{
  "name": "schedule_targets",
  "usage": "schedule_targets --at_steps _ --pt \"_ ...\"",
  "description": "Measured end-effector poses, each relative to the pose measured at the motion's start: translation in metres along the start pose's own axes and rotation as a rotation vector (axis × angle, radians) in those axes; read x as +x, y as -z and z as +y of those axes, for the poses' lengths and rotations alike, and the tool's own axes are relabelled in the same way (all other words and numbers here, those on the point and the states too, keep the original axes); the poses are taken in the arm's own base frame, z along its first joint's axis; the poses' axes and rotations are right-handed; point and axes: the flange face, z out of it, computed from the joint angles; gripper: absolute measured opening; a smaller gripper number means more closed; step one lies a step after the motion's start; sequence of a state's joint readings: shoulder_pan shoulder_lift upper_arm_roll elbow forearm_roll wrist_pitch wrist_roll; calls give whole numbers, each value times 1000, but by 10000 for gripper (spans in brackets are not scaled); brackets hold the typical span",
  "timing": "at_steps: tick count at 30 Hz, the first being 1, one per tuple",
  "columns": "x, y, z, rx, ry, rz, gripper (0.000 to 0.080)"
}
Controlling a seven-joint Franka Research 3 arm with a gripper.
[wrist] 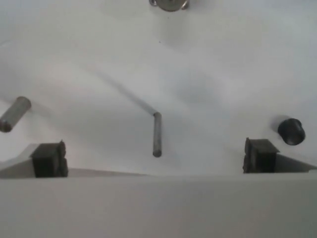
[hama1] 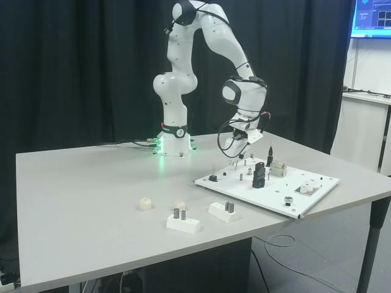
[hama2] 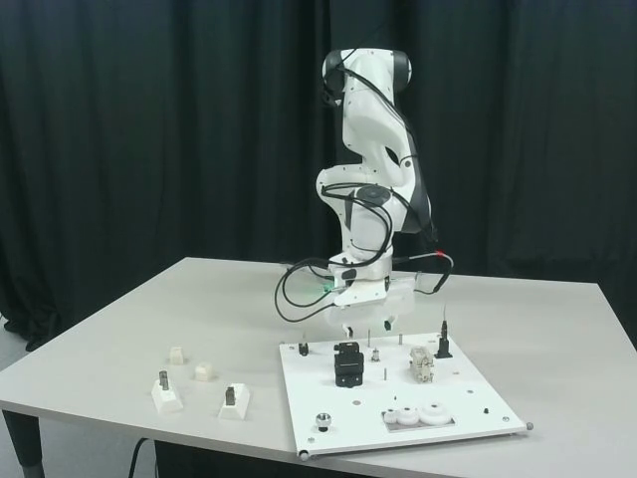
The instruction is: Insert round peg 1.
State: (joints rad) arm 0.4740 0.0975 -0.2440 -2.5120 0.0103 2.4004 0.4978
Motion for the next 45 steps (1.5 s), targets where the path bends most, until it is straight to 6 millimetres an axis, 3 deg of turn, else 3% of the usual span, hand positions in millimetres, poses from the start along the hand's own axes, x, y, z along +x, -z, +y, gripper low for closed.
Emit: schedule_targets --at_steps 1,2,29,45 --pt "0 1 0 1 -1 0 727" --pt "1 3 1 1 -2 1 796" --pt "19 37 21 8 -98 44 800" --pt "33 43 41 -19 -132 57 800"
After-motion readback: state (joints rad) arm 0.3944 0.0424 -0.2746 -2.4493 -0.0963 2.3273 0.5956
